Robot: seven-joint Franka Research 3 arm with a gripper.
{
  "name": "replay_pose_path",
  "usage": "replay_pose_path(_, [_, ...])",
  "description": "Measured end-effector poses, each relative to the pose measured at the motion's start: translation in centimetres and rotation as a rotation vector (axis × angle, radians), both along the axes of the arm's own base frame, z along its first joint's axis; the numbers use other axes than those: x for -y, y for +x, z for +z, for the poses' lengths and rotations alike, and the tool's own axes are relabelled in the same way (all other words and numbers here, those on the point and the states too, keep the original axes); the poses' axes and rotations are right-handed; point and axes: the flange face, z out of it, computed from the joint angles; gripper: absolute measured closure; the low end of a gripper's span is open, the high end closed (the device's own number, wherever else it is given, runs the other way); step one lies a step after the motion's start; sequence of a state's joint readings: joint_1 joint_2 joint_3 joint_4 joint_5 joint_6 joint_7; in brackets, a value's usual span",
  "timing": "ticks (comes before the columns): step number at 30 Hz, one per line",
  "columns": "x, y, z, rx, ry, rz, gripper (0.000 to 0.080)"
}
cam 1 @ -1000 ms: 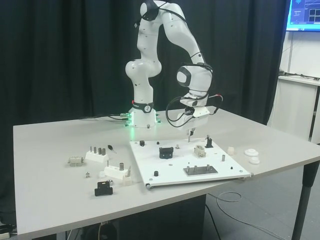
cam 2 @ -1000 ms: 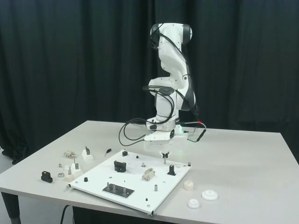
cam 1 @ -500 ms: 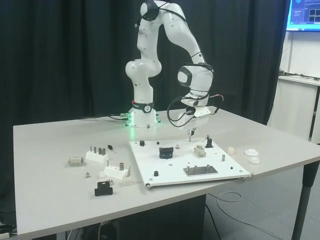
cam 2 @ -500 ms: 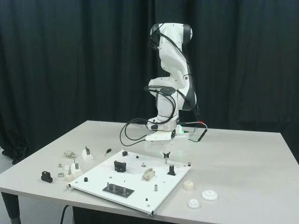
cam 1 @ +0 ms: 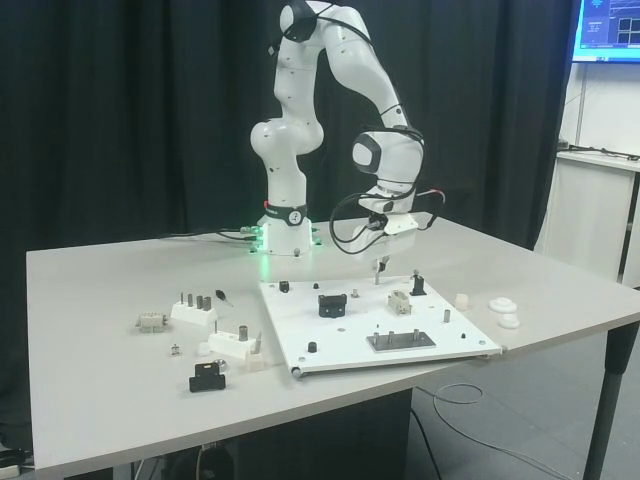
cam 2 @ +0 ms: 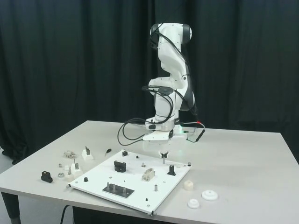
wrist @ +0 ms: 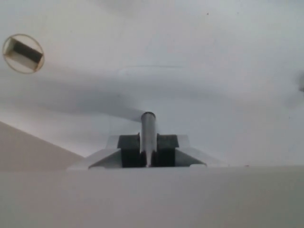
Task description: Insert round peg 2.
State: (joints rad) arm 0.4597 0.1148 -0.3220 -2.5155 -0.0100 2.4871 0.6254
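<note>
Black curtains back a grey table (cam 1: 100, 330) where the gripper (wrist: 148, 151) hangs over the white board's (cam 1: 300, 330) far edge — clenched on the peg (wrist: 147, 135), held upright and pointing down, presumably so it meets its hole squarely.

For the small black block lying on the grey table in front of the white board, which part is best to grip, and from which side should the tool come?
Grip the black block across its narrower raised upper part, with the tool coming straight down from above. It lies low and flat on the grey table, so a side approach looks awkward, and the nearby white fixtures leave open room mainly overhead.
</note>
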Motion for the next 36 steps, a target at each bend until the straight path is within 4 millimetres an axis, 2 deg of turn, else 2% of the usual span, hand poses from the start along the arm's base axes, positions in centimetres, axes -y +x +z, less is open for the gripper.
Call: replay_pose_path(36, [-0.02,-0.08,-0.88,-0.003,-0.005,0.000,0.0734])
